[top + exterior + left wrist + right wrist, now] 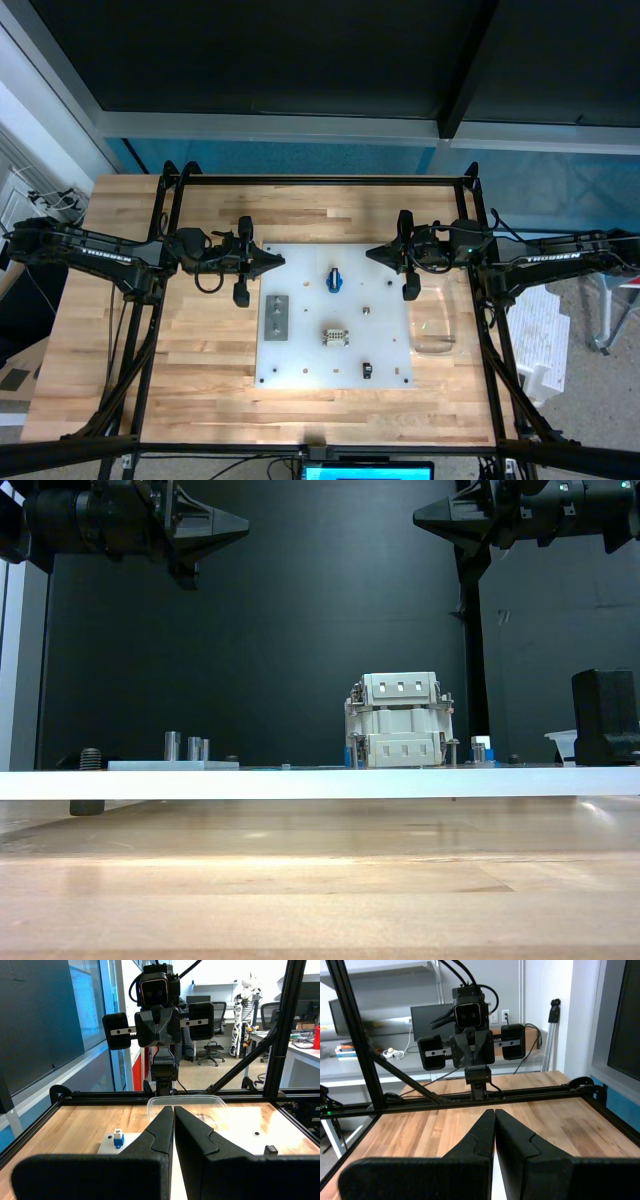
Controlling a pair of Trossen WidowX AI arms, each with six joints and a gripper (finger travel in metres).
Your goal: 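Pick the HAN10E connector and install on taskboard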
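The beige-grey HAN10E connector (335, 337) (400, 722) sits on the white taskboard (300, 375) (300, 783), near its middle. My left gripper (280, 260) (243, 524) (173, 1110) hovers above the board's far left corner, shut with nothing held. Facing it over the far right corner, my right gripper (369, 255) (418, 519) (494, 1112) is also shut and empty. Both hang well above the connector and away from it.
On the board also stand a grey block with two pegs (275, 317), a small blue part (334, 280) and a small black piece (367, 370). A clear plastic tray (437, 318) lies by the board's right edge. A black frame rims the wooden table.
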